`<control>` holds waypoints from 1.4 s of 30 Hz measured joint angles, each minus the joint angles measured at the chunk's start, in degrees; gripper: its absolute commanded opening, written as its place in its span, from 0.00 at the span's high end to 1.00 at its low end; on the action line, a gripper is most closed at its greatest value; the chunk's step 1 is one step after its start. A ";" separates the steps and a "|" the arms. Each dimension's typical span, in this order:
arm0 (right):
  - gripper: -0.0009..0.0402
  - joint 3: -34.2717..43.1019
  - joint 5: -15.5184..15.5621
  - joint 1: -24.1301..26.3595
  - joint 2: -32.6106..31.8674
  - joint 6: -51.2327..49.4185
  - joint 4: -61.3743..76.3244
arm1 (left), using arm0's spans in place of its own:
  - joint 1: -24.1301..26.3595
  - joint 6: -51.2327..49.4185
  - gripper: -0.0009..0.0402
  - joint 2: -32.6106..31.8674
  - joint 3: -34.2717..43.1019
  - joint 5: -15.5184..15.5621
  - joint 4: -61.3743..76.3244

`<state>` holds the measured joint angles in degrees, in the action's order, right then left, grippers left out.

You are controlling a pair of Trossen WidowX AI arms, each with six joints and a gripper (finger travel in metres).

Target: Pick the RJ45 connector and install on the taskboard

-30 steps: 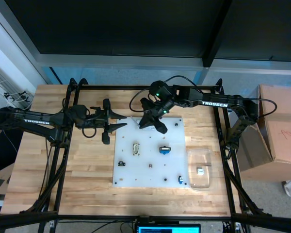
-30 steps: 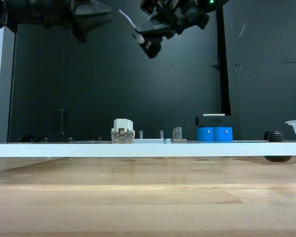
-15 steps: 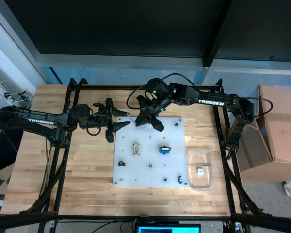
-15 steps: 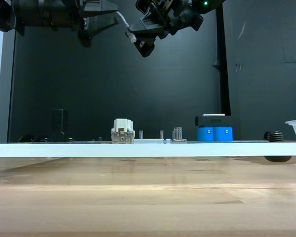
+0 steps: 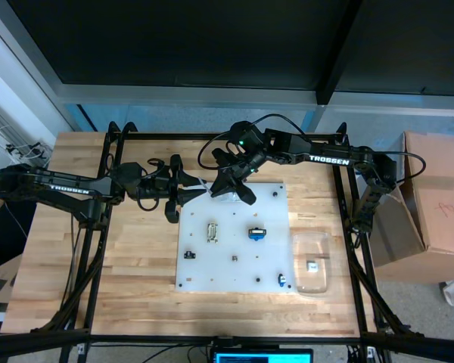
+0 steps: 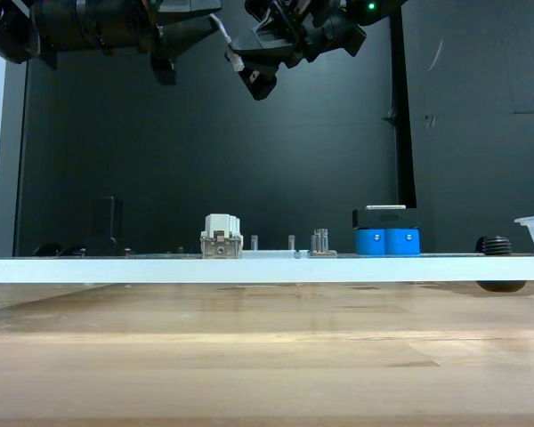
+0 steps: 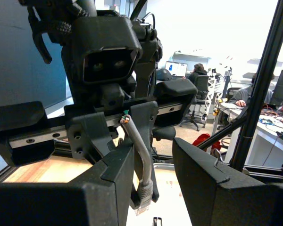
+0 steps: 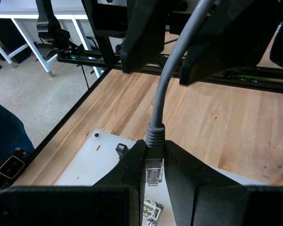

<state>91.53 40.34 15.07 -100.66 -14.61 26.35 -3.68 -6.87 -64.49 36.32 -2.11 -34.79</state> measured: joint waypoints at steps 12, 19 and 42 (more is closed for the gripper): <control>0.98 -0.02 0.04 0.09 0.00 0.11 0.07 | -0.46 0.11 0.92 -0.46 0.00 0.68 -1.64; 0.97 -0.02 -0.02 0.09 0.00 1.46 0.39 | -0.59 0.26 0.97 -0.46 0.00 0.63 -1.62; 0.52 0.81 -26.43 -2.14 6.29 12.94 5.84 | -0.46 -6.25 0.98 -0.87 -0.02 15.47 0.37</control>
